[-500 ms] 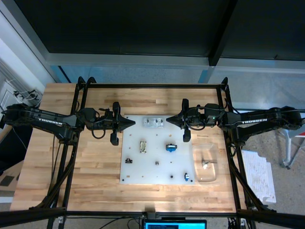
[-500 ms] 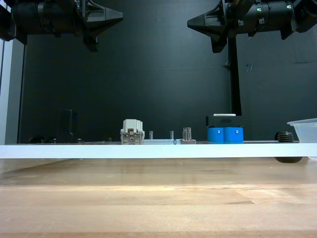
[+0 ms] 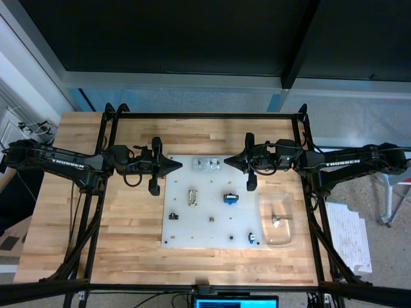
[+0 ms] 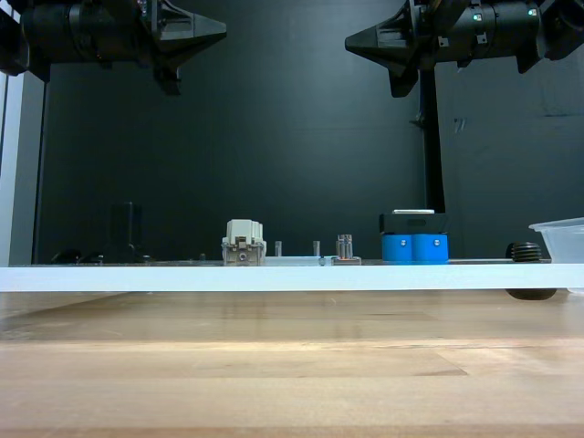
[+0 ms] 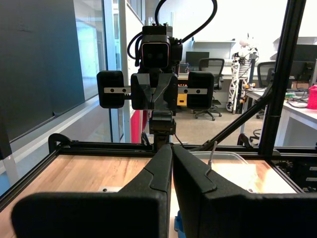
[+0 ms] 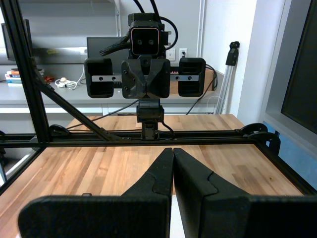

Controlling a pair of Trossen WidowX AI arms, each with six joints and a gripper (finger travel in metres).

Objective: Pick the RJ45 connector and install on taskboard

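The left gripper [image 3: 178, 165] is being held aloft at the taskboard's [image 3: 192, 231] 10 o'clock, fingers pressed together on nothing. The right gripper [image 3: 227, 160] is being held likewise at 12 o'clock. The RJ45 connector [image 3: 277, 222] is being cradled by the tray [image 3: 286, 239] at 3 o'clock. The pickup is judged unstarted: opened right fingers are being called for there.

Blk arms [image 3: 61, 162], white TROSSEN txt, blk cables [image 3: 131, 180], wedge-tipped left hand [image 3: 181, 165], right hand [image 3: 226, 160]

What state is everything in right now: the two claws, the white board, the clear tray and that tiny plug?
RJ45 connector: lying loose in the clear tray, ungripped, not installed.
clear tray: open-topped, resting beside the taskboard, at its right edge.
taskboard: flat on the table, neither arm touching it.
left gripper: shut, empty, raised near the taskboard's far left corner.
right gripper: shut, empty, raised over the taskboard's far edge.
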